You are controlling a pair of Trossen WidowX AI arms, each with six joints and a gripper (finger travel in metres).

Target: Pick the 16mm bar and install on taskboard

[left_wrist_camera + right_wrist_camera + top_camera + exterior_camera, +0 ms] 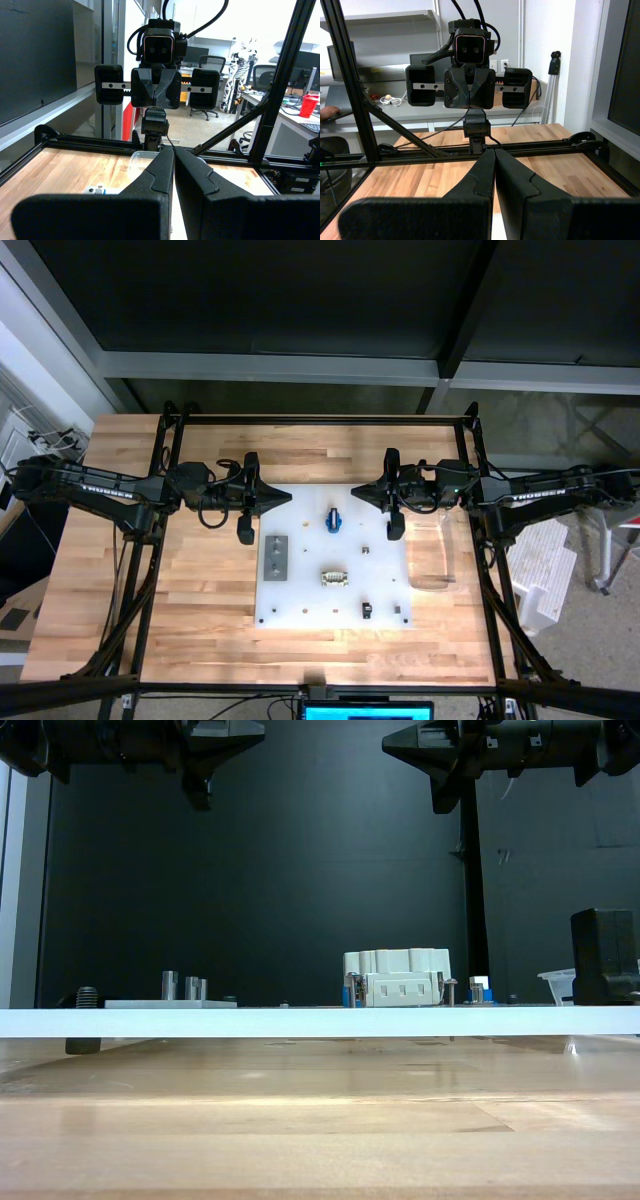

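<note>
High view: fingers (273, 497) above wooden table (180, 590)

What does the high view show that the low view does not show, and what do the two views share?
Only the high view: the whole wooden table, the screen at its near edge, the white board's full outline. Only the low view: pegs standing upright on the grey plate, and the left gripper and right gripper hanging high above the board. Shared: both grippers, shut and empty, tips facing each other, and the white connector. I cannot tell where the 16mm bar is.
</note>
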